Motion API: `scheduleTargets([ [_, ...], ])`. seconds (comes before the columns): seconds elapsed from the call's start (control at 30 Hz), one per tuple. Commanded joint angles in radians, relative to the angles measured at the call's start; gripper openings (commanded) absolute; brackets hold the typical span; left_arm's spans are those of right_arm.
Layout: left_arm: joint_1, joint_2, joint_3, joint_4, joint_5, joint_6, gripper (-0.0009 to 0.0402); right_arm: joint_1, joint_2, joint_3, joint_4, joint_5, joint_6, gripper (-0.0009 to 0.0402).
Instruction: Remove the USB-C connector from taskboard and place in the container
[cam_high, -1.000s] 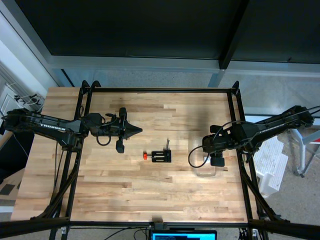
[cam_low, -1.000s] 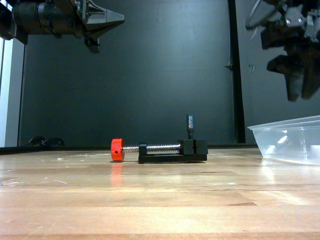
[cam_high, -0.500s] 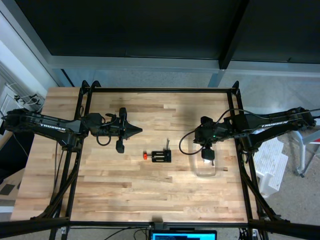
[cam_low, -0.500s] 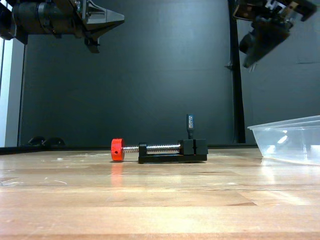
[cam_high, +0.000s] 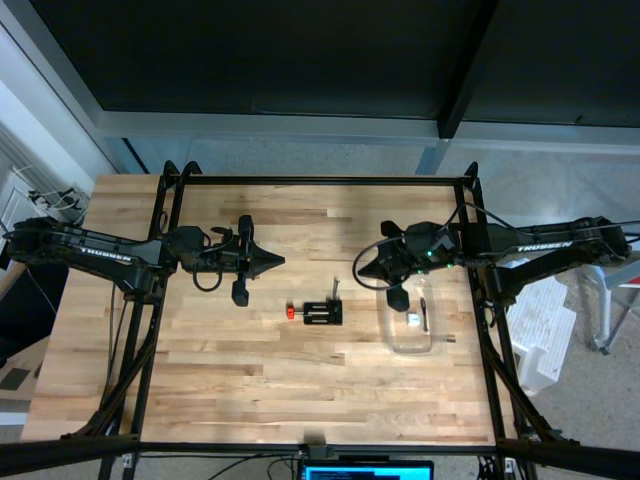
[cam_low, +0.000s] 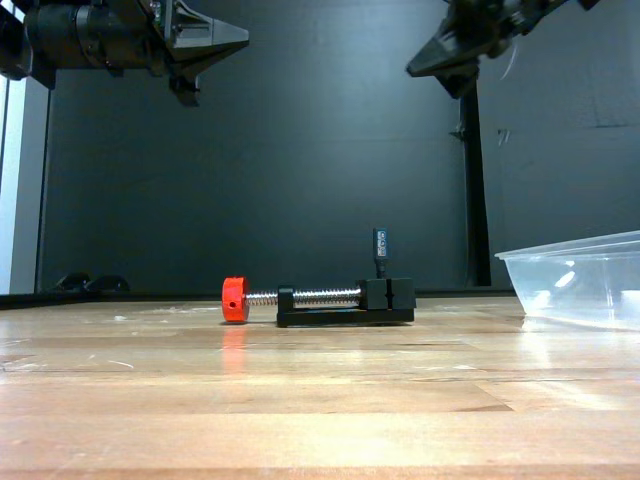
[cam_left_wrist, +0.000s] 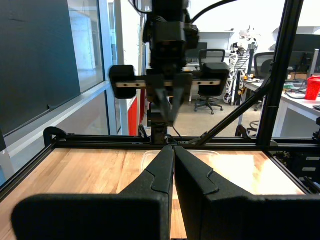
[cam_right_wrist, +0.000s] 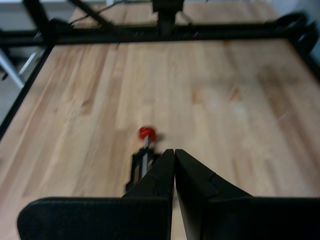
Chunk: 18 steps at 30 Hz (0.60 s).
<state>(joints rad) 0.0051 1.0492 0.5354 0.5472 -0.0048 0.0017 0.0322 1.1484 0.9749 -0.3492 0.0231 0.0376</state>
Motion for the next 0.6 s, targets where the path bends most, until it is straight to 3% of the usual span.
scheduleTargets([
  [0.03,0.0,0.0,0.0,0.0,0.0,0.0,0.0,-0.013,0.006,-0.007,0.079,0.002,-0.032,0.0],
  [0.27,0.0,0.0,0.0,0.0,0.0,0.0,0.0,-0.016,0.006,-0.08,0.332,-0.002,-0.047,0.0],
  [0.4,0.0,0.0,0.0,0.0,0.0,0.0,0.0,-0.041,0.006,-0.114,0.436,-0.046,-0.051,0.0],
  [0.6,0.0,0.0,0.0,0.0,0.0,0.0,0.0,-0.059,0.005,-0.171,0.574,-0.047,-0.072,0.0],
])
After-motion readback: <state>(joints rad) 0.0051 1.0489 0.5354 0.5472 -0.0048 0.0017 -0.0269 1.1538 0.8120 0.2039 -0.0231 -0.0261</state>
